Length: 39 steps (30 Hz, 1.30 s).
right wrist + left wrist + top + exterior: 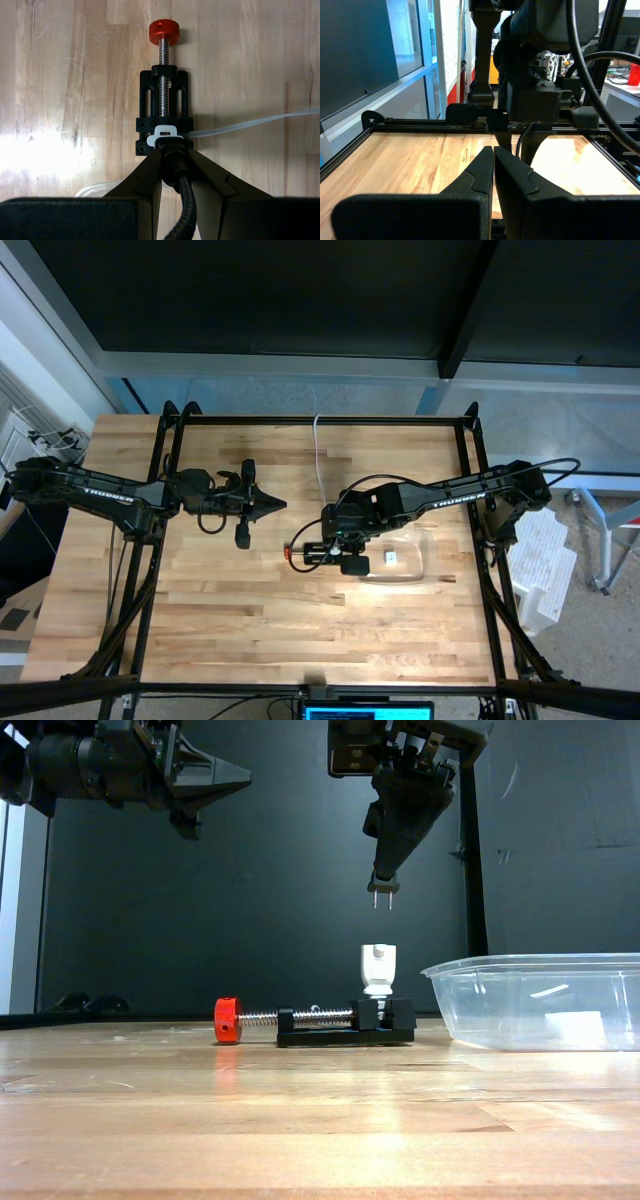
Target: Remove the power plug from the receptacle and place in the container
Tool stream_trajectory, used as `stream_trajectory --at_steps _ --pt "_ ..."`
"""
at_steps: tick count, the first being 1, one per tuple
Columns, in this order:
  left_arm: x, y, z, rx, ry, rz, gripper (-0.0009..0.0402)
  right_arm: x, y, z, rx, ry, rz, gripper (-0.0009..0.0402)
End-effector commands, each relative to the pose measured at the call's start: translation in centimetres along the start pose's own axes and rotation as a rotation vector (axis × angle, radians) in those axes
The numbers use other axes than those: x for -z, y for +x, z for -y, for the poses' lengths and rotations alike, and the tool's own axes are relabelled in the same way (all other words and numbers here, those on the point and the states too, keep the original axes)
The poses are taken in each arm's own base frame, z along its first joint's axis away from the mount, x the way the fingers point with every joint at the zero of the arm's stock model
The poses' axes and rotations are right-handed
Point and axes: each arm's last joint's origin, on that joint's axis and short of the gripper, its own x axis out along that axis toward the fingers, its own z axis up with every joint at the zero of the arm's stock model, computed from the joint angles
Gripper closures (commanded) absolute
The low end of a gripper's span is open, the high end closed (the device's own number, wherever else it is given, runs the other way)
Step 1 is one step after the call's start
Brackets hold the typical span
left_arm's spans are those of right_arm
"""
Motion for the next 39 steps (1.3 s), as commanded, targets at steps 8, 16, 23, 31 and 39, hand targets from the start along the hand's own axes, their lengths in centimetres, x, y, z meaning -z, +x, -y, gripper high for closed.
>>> stream_trajectory --at_steps 8,16,23,31,39 --pt "0.2 0.0 0.0 0.000 0.000 -0.023 0.0393 0.7 -0.3 -0.2 0.003 0.007 0.000 0.0393" --pt "0.2 0.0 0.0 0.000 0.000 -0.022 0.0393 3.3 -0.8 -0.8 -0.012 0.002 0.031 0.0393" --pt "0.2 0.0 0.0 0.000 0.000 -0.023 0.0393 6.4 0.1 -1.1 -0.019 0.006 0.020 0.0393" --pt "0.2 0.0 0.0 0.000 0.000 -0.023 0.0393 9.1 2.0 -1.2 -0.030 0.044 0.043 0.0393" --pt "0.2 0.0 0.0 0.000 0.000 -0.023 0.0393 10.5 3.3 -1.2 -0.033 0.050 0.040 0.0393"
